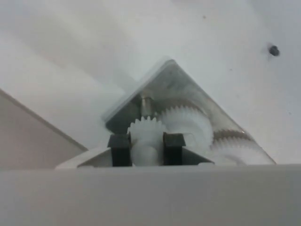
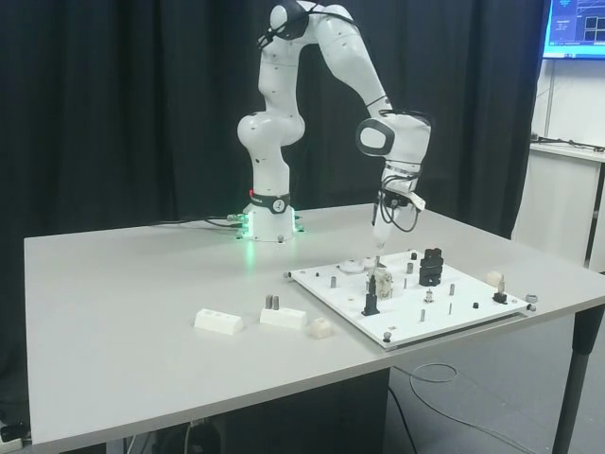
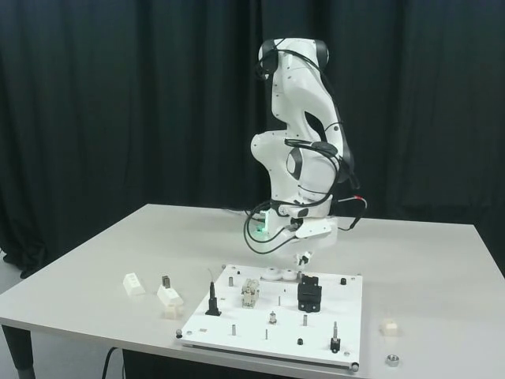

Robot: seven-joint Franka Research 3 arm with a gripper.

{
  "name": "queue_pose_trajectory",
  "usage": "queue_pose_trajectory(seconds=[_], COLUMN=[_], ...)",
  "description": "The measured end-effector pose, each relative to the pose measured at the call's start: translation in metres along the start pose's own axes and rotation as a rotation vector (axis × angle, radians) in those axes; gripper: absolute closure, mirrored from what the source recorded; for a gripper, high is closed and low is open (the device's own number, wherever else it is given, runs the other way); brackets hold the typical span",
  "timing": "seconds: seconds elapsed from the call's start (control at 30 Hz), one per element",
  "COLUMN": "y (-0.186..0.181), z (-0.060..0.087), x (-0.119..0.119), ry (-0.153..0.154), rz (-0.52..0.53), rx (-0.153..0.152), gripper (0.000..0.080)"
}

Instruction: Insert small gear.

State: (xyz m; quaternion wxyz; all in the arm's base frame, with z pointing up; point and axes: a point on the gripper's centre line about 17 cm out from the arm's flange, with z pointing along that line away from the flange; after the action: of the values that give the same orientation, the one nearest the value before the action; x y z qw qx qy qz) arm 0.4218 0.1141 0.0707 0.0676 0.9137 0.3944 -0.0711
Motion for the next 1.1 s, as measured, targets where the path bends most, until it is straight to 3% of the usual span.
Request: queue_pose_trajectory(seconds=[0.27,0.73,1.1], y=[0.002,-0.021,-0.020], z=[0.002,0.010,0.011], x=[-0.002,-0.002,0.003], ry=[0.003,0.000,0.015], rz=[0.015,0.063,0.123], rx=[0.005,0.052,0.048], gripper=[0.0662,0.0662,0.0662])
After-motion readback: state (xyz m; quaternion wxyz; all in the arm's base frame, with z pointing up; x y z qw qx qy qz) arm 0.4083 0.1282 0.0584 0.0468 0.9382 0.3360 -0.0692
